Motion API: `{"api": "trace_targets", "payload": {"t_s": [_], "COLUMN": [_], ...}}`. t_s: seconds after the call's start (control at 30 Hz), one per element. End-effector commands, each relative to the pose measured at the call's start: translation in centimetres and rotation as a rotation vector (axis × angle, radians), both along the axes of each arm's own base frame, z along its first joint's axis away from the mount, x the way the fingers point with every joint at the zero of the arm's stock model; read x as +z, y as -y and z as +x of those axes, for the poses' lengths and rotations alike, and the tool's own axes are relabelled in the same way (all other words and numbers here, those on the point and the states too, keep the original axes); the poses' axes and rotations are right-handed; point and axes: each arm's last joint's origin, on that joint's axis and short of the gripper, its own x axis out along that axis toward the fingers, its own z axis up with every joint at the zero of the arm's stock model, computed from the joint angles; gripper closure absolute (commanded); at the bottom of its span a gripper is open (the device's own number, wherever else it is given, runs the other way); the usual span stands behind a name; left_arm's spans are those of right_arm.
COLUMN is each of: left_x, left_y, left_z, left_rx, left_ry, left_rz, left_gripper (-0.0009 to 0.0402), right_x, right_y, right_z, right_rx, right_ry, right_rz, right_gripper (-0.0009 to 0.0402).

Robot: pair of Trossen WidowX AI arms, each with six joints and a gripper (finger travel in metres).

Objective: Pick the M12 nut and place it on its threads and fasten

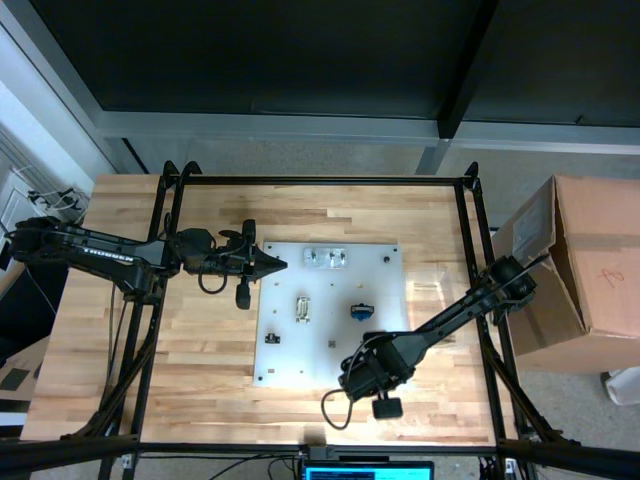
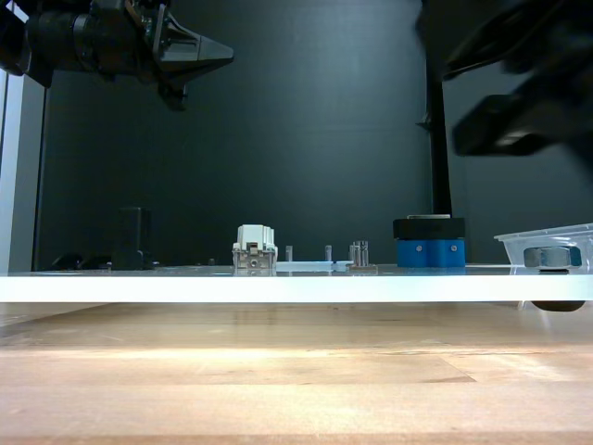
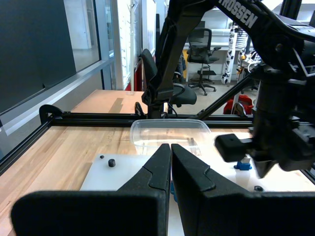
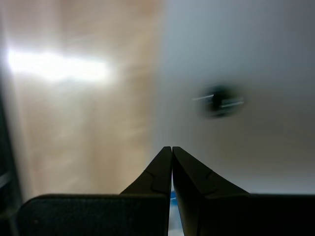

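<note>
The small silver nut (image 2: 551, 257) sits on its stud at the board's near right edge, in front of the clear tray (image 2: 547, 238). In the right wrist view the nut (image 4: 221, 102) is a blurred dark and silver spot on the white board (image 4: 246, 59), free of any gripper. My right gripper (image 4: 172, 147) is shut with nothing in it and stands apart from the nut. In the high view this right gripper (image 1: 348, 384) hangs over the board's near right edge and hides the stud. My left gripper (image 1: 277, 264) is shut and empty, raised over the board's (image 1: 330, 320) left edge.
The clear tray (image 3: 170, 132) lies beyond the board's right side. A blue block (image 2: 429, 252), a white connector (image 2: 255, 250) and small posts (image 2: 358, 253) stand on the board. A black frame (image 1: 320, 181) rings the table. A cardboard box (image 1: 585, 255) stands at the right.
</note>
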Motion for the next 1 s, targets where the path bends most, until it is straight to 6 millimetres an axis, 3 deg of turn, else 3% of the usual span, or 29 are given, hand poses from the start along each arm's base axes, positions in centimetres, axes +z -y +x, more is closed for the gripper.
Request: {"api": "trace_targets", "payload": {"t_s": [0.03, 0.47, 0.73, 1.0], "left_x": [0.0, 0.0, 0.0, 0.0], "left_y": [0.0, 0.0, 0.0, 0.0], "left_z": [0.0, 0.0, 0.0, 0.0], "left_rx": [0.000, 0.000, 0.000, 0.000], "left_ry": [-0.001, -0.001, 0.000, -0.001], "left_rz": [0.000, 0.000, 0.000, 0.000], "left_gripper": [0.0393, 0.0393, 0.0393, 0.0393], "right_x": [0.2, 0.0, 0.1, 0.2], "right_y": [0.3, 0.2, -0.6, 0.3], "right_z": [0.2, 0.6, -0.1, 0.2], "right_rx": [-0.047, -0.115, -0.007, -0.070], "right_ry": [0.065, 0.131, -0.074, 0.071], "right_rz": [-0.095, -0.121, 0.160, -0.096], "right_gripper": [0.0393, 0.0393, 0.0393, 0.0394]}}
